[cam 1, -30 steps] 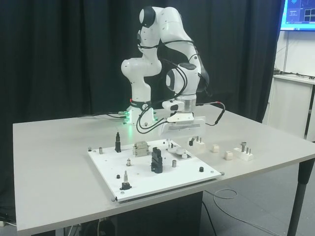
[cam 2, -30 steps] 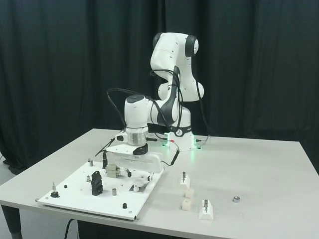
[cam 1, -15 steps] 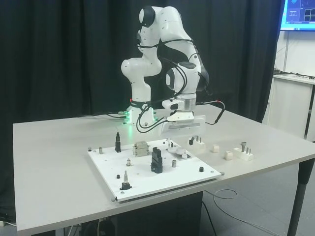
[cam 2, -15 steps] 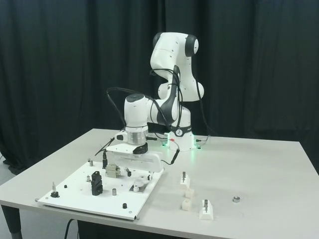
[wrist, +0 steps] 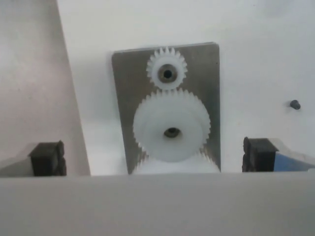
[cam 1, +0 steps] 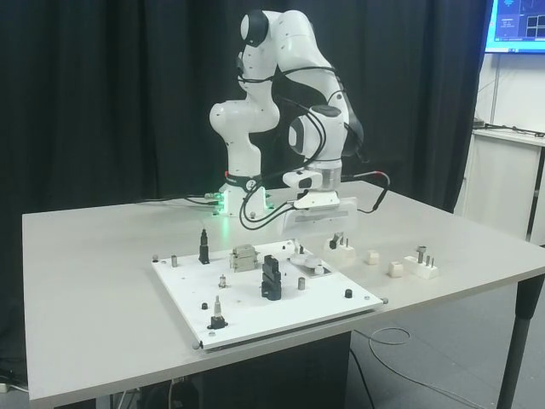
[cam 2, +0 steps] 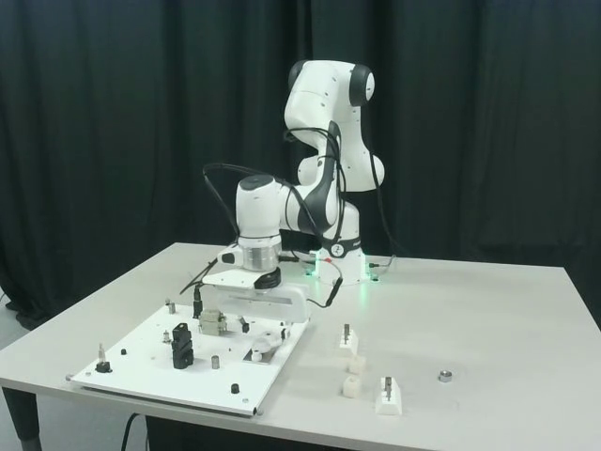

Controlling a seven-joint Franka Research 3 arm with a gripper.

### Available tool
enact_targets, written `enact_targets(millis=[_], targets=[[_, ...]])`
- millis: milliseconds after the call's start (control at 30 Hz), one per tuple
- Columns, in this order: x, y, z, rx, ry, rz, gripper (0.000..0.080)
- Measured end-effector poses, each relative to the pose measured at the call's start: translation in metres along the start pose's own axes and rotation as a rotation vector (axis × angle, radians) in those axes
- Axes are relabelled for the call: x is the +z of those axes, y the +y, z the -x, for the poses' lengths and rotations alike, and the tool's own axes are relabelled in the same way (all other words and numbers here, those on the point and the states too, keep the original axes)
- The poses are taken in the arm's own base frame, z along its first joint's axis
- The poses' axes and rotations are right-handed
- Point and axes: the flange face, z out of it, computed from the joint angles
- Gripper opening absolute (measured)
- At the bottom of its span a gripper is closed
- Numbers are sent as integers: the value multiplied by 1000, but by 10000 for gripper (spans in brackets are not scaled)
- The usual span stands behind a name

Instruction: Insert medium gear.

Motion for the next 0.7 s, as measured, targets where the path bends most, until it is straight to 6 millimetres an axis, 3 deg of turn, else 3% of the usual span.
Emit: enact_targets(millis=[700], targets=[[0,-2,2,-16,-5,-7,800]])
